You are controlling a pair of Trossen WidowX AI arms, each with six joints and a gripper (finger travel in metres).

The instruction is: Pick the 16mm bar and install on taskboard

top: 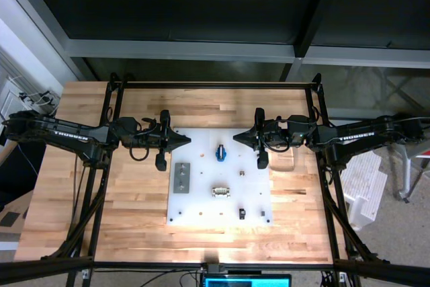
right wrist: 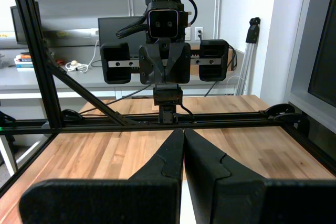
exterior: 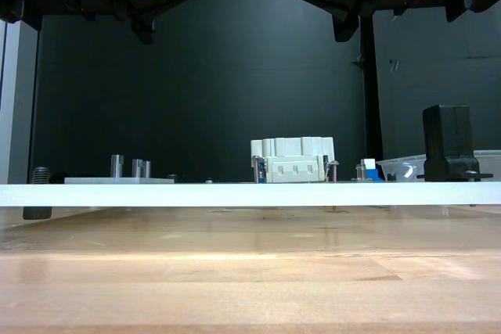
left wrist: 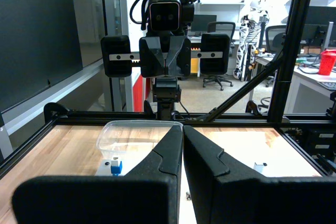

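Matt black left gripper [top: 187, 140] and right gripper [top: 236, 138] over smooth white taskboard [top: 201, 193], wood table [top: 121, 220], probably plastic tray [left wrist: 136, 129]

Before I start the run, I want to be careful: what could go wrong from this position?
1. The left gripper and right gripper, both shut, point at each other high over the taskboard; moving inward together could make them collide.
2. I cannot make out the bar; the clear tray does not show its contents, so the pick may miss.

White taskboard [top: 195, 196]; grey block [top: 182, 177]; blue fitting [top: 221, 152]; black left end effector [top: 188, 140]; black right end effector [top: 235, 138]
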